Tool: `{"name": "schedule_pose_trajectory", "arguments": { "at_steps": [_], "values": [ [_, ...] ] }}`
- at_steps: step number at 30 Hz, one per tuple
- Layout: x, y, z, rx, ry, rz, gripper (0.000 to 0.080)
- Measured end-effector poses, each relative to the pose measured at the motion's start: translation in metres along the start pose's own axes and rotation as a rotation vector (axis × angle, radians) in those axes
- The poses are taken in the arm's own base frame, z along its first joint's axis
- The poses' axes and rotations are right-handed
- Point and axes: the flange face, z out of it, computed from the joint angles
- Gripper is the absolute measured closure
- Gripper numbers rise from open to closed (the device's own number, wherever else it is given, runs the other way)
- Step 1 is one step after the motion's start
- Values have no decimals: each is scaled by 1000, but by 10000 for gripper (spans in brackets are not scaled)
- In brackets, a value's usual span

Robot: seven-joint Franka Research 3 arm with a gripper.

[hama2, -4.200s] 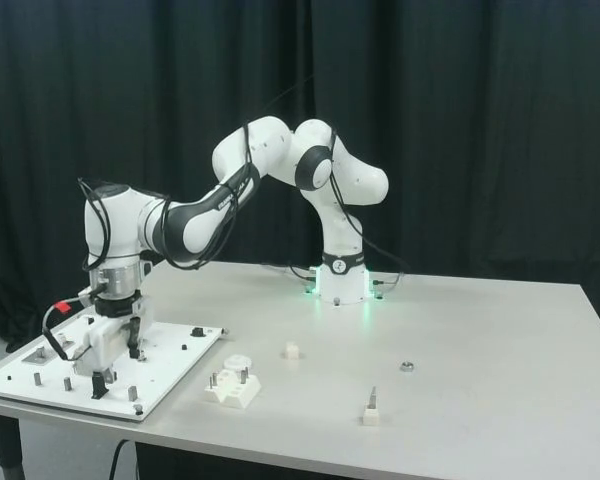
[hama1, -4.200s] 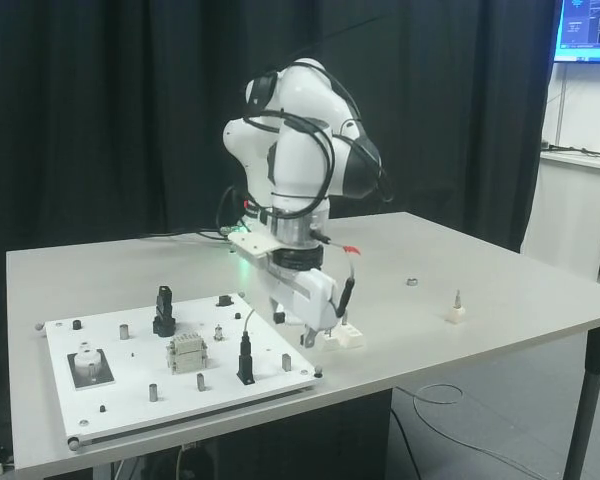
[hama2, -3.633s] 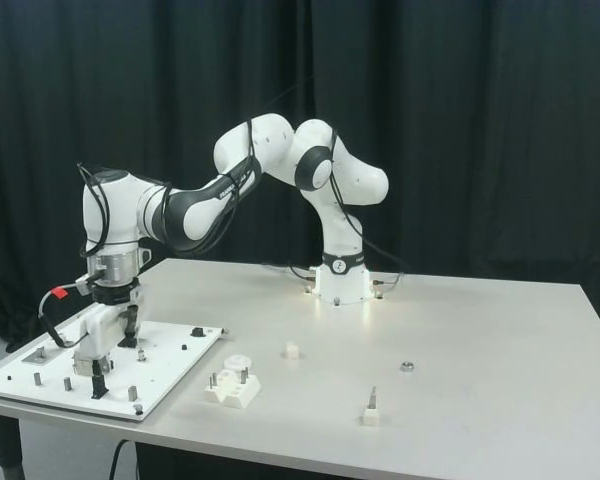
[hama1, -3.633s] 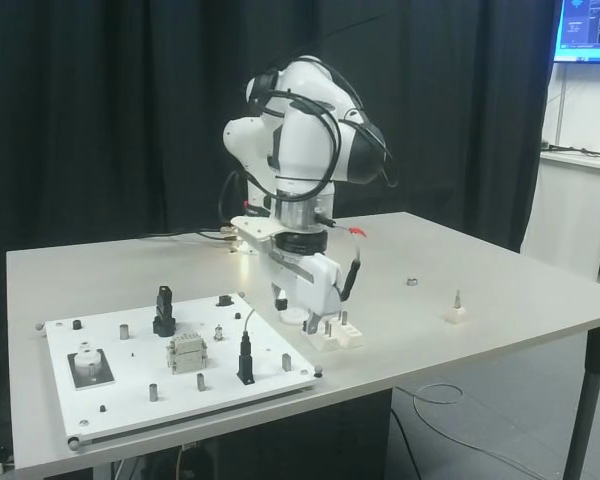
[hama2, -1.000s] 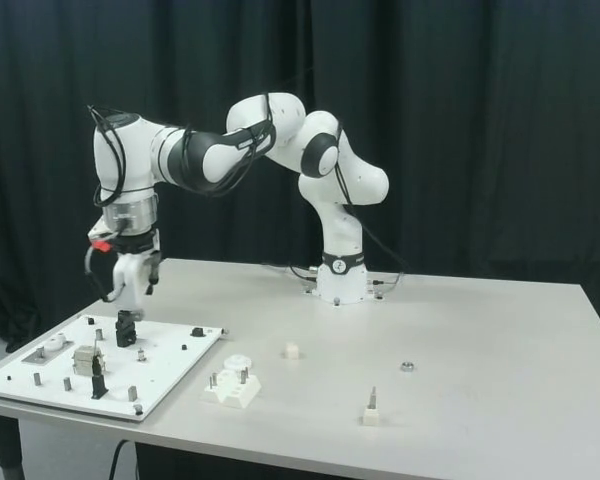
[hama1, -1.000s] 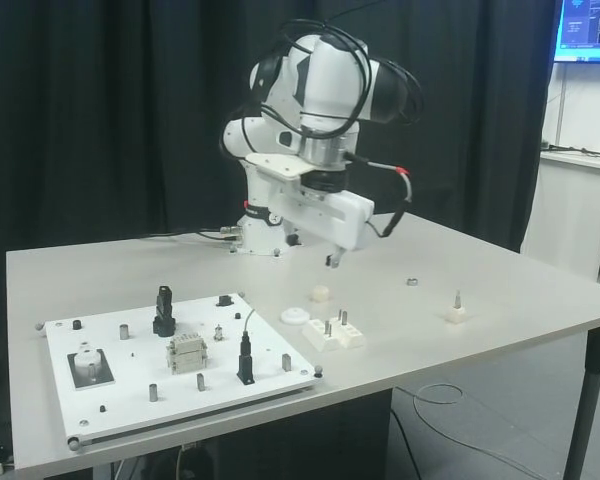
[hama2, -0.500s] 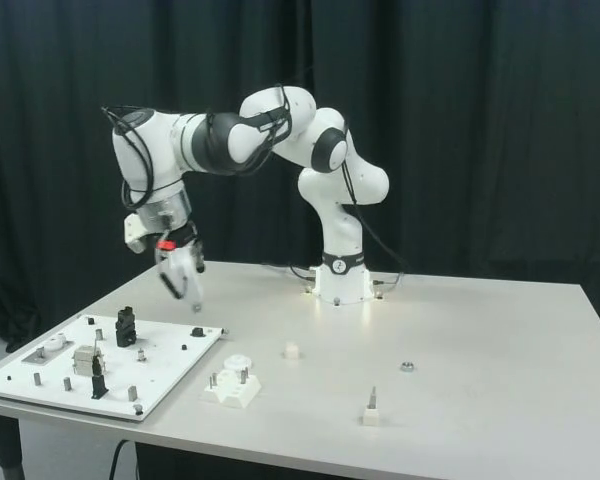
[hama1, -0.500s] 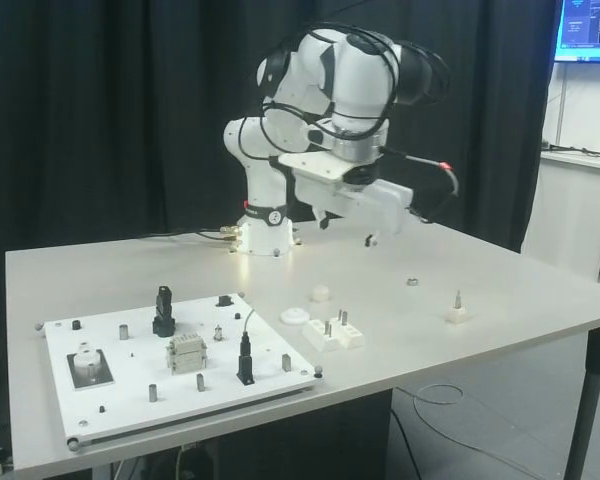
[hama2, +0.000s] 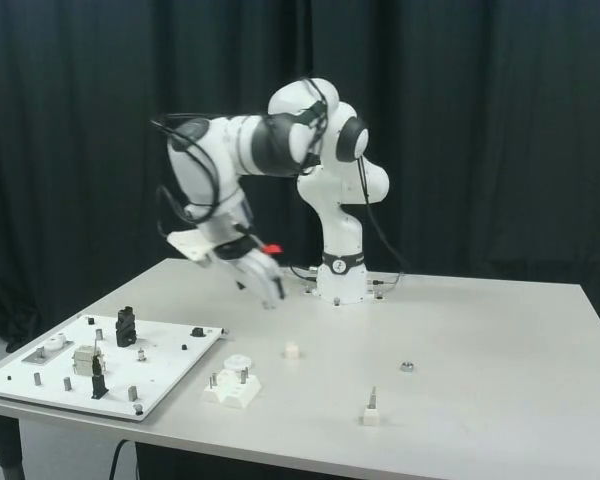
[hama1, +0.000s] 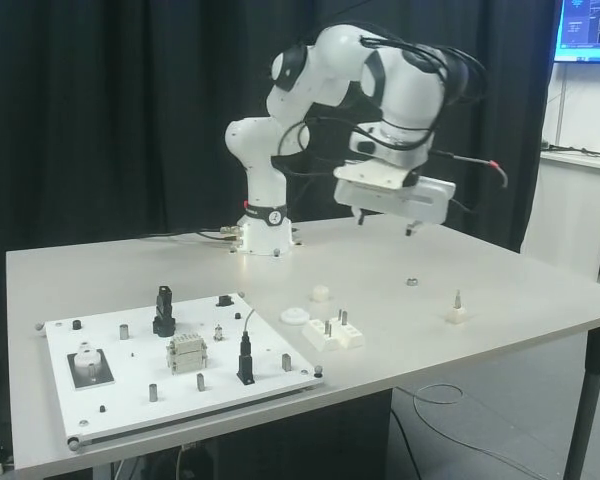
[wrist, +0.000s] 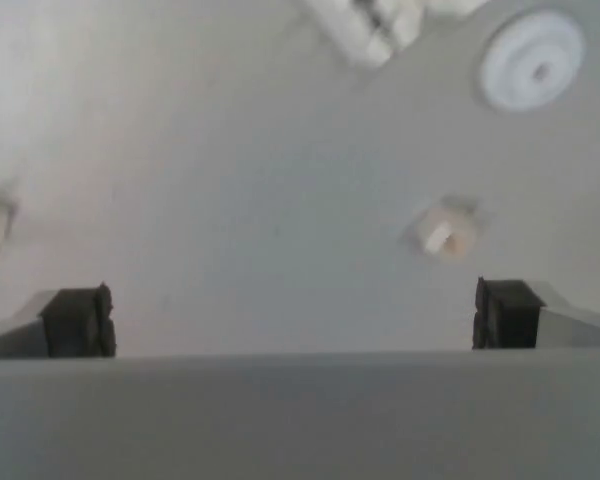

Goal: Pick bolt 4.

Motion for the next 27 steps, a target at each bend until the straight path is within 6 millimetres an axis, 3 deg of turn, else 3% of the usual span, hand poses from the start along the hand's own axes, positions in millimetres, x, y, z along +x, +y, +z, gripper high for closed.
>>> {"name": "schedule_pose_trajectory", "arguments": {
  "at_steps": [15, 27],
  "values": [
    [-120, -7, 54, -68, 22, -228, 3],
    [-199, 1, 112, -75, 60, -370, 3]
  ]
}}
